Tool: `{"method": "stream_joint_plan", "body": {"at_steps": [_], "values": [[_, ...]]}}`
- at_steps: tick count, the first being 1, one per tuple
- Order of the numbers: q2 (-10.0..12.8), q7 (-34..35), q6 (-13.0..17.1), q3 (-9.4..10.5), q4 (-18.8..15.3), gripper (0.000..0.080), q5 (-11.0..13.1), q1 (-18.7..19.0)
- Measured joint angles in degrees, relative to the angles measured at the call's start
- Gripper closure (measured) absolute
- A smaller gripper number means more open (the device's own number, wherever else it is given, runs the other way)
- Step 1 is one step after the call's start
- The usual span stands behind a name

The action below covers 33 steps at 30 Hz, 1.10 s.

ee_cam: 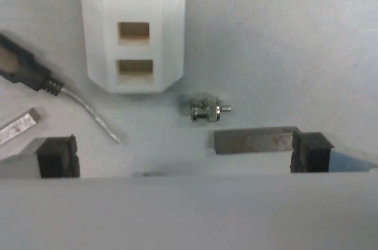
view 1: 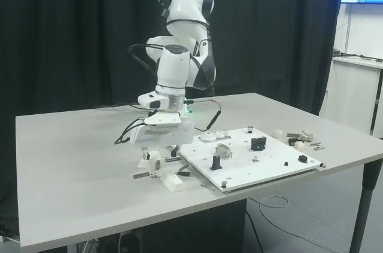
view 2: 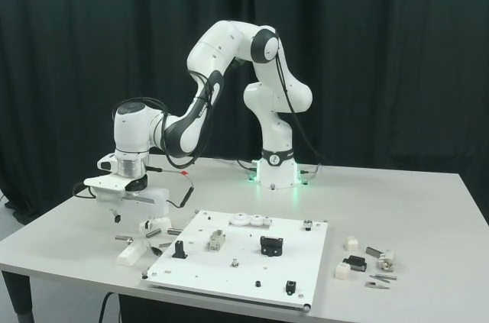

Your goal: Remove bolt 4.

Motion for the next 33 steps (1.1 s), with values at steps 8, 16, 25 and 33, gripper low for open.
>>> {"method": "stream_joint_plan", "body": {"at_steps": [8,16,25,33], "values": [[-0.22,0.00,-0.21,-0.14,0.17,0.0003,-0.04,0.18],[-0.53,0.05,-0.37,-0.71,0.17,0.0003,-0.06,0.67],[-1.70,1.99,-1.93,-1.10,0.17,0.0003,-0.15,0.91],[-4.14,5.73,-7.32,-1.71,0.14,0.0003,-1.29,1.72]]}}
